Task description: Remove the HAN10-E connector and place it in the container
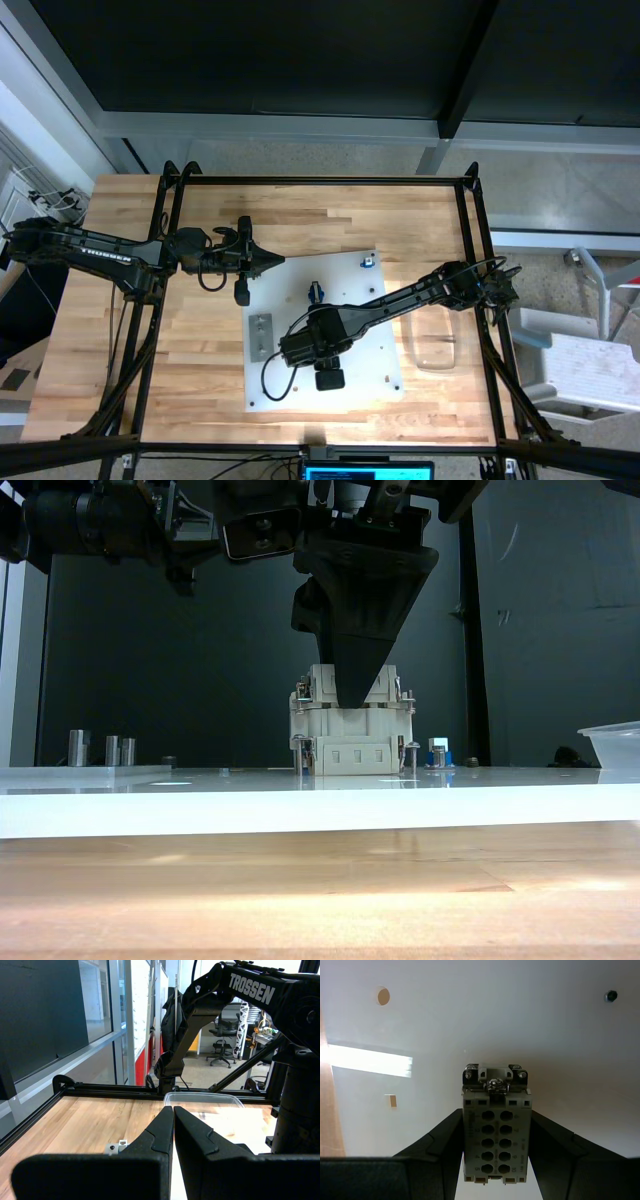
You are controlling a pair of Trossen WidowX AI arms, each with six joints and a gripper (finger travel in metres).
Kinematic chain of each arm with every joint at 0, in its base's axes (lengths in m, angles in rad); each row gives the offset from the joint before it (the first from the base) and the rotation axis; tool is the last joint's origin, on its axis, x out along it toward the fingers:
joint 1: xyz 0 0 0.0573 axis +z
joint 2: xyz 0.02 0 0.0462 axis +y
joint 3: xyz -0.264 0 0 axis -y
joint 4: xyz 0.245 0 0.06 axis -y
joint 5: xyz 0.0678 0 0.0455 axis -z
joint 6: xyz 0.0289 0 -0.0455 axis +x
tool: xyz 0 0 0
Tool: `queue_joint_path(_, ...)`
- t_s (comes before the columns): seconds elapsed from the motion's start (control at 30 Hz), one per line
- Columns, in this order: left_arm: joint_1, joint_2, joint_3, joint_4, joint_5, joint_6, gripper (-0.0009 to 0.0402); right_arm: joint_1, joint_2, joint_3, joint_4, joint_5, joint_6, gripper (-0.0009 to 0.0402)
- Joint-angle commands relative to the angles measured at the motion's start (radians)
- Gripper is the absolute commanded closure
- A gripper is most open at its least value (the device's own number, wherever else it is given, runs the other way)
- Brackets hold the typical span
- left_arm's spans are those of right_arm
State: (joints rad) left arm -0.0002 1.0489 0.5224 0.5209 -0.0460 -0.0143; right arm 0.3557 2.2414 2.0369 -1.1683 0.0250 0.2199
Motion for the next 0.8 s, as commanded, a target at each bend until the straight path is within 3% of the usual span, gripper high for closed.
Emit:
queue_joint_path(0.03, 0.0, 0.0, 0.0, 0.0, 0.0, 0.0, 0.0393, 0.002, -0.001, 0.001, -0.001, -0.01, -0.001, 0.0349)
queue_joint_path(0.27, 0.0, 0.0, 0.0, 0.0, 0.0, 0.0, 0.0393, 0.002, -0.01, 0.001, -0.001, -0.01, -0.006, 0.0375)
queue_joint_path(0.8, 0.0, 0.0, 0.0, 0.0, 0.0, 0.0, 0.0393, 0.002, -0.068, 0.001, -0.029, -0.007, -0.015, 0.0364)
